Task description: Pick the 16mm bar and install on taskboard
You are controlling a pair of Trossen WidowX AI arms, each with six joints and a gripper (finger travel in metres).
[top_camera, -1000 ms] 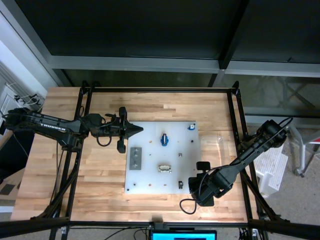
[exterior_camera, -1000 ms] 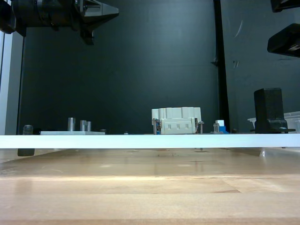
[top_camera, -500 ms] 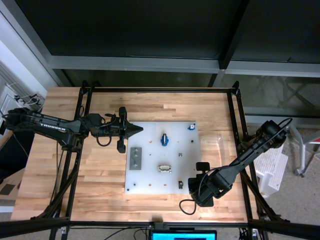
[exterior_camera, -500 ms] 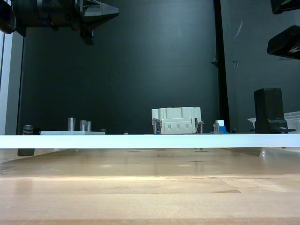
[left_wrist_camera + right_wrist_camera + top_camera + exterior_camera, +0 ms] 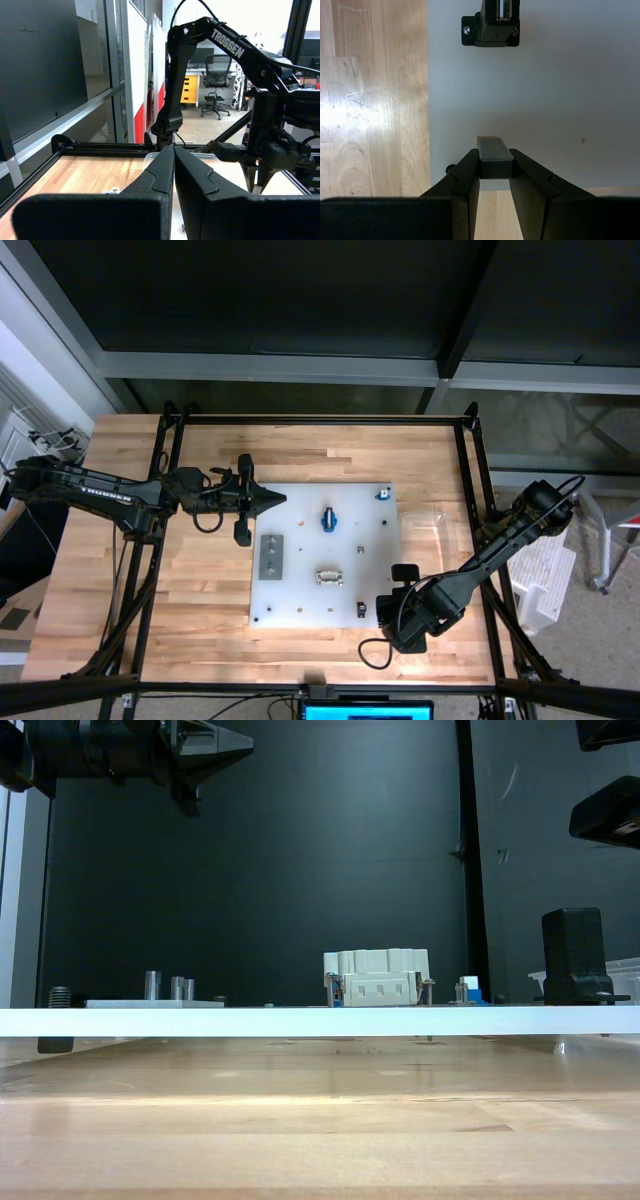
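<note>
left gripper [image 5: 275, 499]: closed, high over far-left corner of taskboard [image 5: 300, 585] | right gripper [image 5: 495, 167], clamping 16mm bar [image 5: 495, 159]: over near-right corner | black mount [image 5: 491, 22] ahead, bare board between

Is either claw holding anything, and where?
Right claw, over the board's near right corner, pinches the bar by opposite sides. Left claw, above the far left corner, is shut on nothing.

Soft overhead light, glare on table [image 5: 350, 107], dim low view
</note>
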